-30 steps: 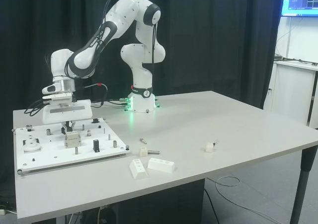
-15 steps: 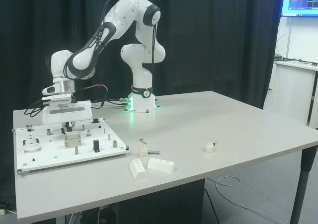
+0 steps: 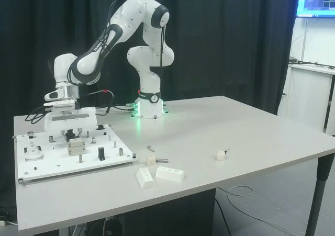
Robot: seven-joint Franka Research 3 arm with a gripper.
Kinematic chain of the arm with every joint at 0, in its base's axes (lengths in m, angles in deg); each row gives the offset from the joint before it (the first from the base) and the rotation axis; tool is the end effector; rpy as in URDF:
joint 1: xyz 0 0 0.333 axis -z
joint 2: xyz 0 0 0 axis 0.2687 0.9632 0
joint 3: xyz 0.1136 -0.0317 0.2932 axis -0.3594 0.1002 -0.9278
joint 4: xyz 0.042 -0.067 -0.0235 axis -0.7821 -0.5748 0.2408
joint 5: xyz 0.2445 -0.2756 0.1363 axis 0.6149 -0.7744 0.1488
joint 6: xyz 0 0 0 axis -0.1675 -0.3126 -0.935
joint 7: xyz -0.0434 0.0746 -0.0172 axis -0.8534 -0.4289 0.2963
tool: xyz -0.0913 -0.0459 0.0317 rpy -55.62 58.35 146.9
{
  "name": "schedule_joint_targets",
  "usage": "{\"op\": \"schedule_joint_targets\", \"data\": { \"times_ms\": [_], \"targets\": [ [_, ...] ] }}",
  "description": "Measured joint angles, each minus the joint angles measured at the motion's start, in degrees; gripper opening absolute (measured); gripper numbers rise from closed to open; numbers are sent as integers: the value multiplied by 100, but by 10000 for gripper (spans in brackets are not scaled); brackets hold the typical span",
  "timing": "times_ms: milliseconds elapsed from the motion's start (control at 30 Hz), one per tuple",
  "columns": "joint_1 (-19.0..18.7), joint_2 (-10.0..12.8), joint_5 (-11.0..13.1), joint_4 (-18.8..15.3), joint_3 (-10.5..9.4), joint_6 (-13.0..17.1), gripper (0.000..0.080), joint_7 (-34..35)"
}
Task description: Insert square peg 1.
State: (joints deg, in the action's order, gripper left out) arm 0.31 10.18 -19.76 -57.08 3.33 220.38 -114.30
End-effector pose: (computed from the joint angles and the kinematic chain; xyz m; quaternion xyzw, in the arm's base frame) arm 0.2910 -0.4894 0.2088 -0.9159 0.3632 -0.1599 0.0602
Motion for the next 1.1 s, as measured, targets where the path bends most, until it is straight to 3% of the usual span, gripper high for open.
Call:
{"op": "schedule_joint_targets", "data": {
  "times_ms": [33, 67, 233, 267, 533, 567, 633, 900, 1100],
  "targets": [
    [0, -1, 0, 0, 0, 0, 31, 0],
    [0, -2, 0, 0, 1, 0, 395, 0],
    [0, -17, -1, 0, 13, 0, 395, 0],
    [0, -23, -1, 0, 18, 0, 675, 0],
    [-2, -118, -54, 22, 111, 0, 675, 205],
    [-2, -139, -89, 29, 129, 0, 793, 275],
    [-3, -186, -192, 42, 159, 0, 793, 427],
    [-3, -401, -1056, 91, 228, -30, 799, 1483],
    [-3, -466, -1717, 217, 299, -276, 800, 2160]
  ]
}}
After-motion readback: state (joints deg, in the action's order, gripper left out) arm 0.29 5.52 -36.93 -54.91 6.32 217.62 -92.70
